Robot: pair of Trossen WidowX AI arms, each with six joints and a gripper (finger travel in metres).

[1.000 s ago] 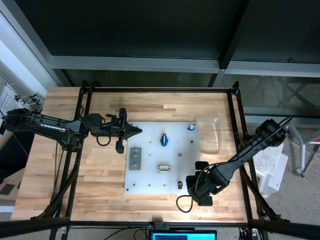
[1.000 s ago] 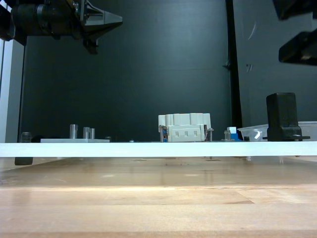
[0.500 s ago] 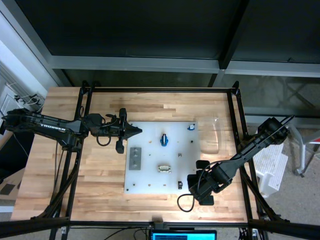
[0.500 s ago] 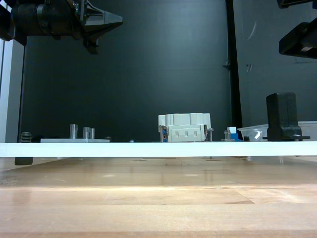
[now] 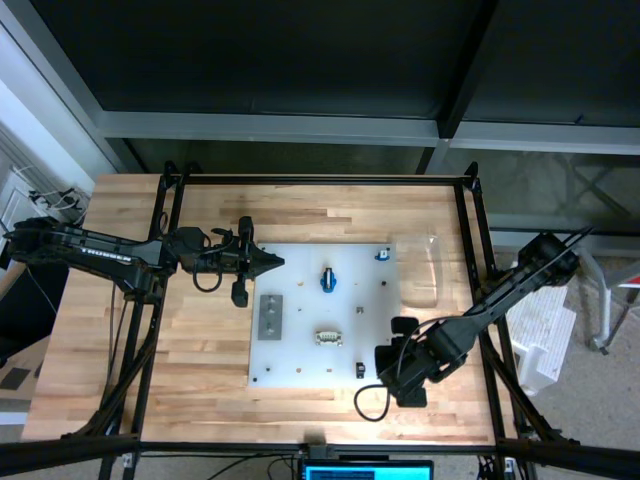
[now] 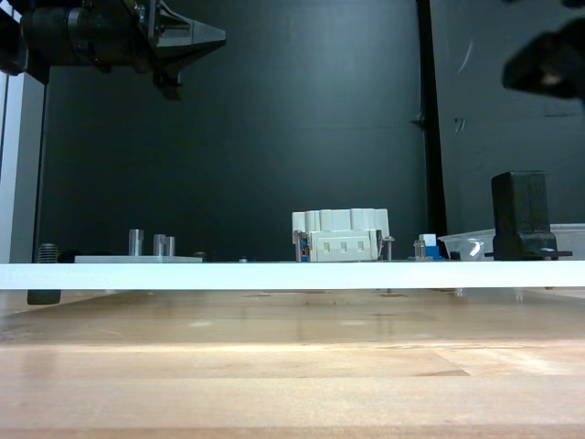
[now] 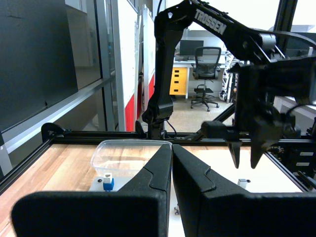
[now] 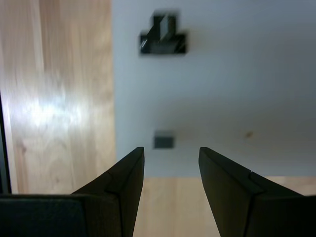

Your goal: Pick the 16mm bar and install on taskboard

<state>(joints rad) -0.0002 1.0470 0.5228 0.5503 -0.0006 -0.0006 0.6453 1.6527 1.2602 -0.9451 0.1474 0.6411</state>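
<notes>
1. Progress check: as far as I can tell, this is basically square one. The right pincer (image 8: 171,154) hangs over the near right corner of the taskboard (image 5: 300,350). Its jaws are spread apart with nothing between them, just white board and a small black connector (image 8: 163,42) below.
2. The left pincer (image 7: 172,150) is up in the air by the board's far left edge, fingers pressed together and holding nothing. Looks parked to me.
3. The 16mm bar: honestly, I can't pick it out. A few short metal pegs (image 6: 160,245) stand on the grey block (image 5: 270,315), and a clear tray (image 5: 418,270) sits on the table (image 5: 200,340) off the board's far right side. I can't tell if either has the bar.
4. So what's left is everything: find the bar, grab it, carry it over, seat it.
5. Writing: "TROSSEN" in white on the right arm (image 7: 210,22), and the same on the left arm (image 5: 98,255). Nothing readable on the board.
</notes>
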